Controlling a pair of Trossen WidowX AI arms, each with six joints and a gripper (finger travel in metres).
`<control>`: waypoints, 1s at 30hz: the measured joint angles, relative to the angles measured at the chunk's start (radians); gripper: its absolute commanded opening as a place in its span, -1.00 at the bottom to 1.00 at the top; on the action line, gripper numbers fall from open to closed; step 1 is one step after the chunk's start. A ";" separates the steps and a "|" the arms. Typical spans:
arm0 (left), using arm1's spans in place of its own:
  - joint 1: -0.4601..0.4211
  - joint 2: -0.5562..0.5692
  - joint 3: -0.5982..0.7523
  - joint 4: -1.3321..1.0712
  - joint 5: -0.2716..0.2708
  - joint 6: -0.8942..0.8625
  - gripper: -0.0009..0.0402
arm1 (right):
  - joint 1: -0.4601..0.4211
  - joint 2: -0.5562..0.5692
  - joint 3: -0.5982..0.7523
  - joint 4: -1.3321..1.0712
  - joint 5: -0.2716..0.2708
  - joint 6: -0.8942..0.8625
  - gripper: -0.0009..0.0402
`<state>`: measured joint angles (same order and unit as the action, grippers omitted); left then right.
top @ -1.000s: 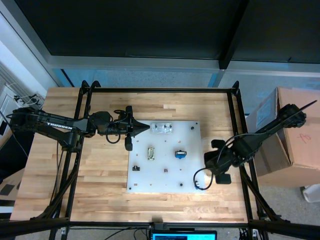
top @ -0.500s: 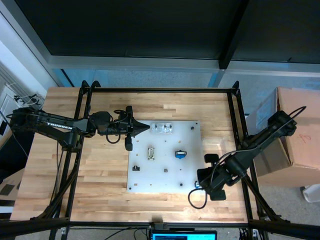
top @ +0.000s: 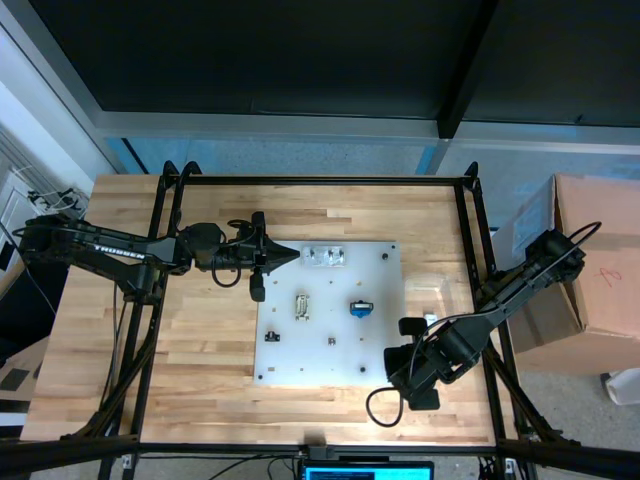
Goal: Pick the RJ45 connector and install on the taskboard
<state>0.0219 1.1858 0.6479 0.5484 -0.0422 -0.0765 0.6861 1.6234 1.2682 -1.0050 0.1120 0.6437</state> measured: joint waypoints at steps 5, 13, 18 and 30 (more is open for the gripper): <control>0.000 0.000 0.000 0.000 0.000 0.000 -0.96 | -0.001 0.006 -0.002 0.005 0.001 -0.002 -0.96; 0.000 0.000 0.000 0.000 0.000 0.000 -0.96 | -0.002 0.009 -0.018 0.023 0.011 -0.005 -0.96; 0.000 0.000 0.000 0.000 0.000 0.000 -0.96 | -0.002 0.009 -0.047 0.065 0.013 -0.005 -0.96; 0.000 0.000 0.000 0.000 0.000 0.000 -0.96 | -0.001 0.006 -0.067 0.083 0.016 -0.005 -0.96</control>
<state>0.0219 1.1858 0.6479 0.5488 -0.0422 -0.0769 0.6849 1.6295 1.2015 -0.9222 0.1276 0.6388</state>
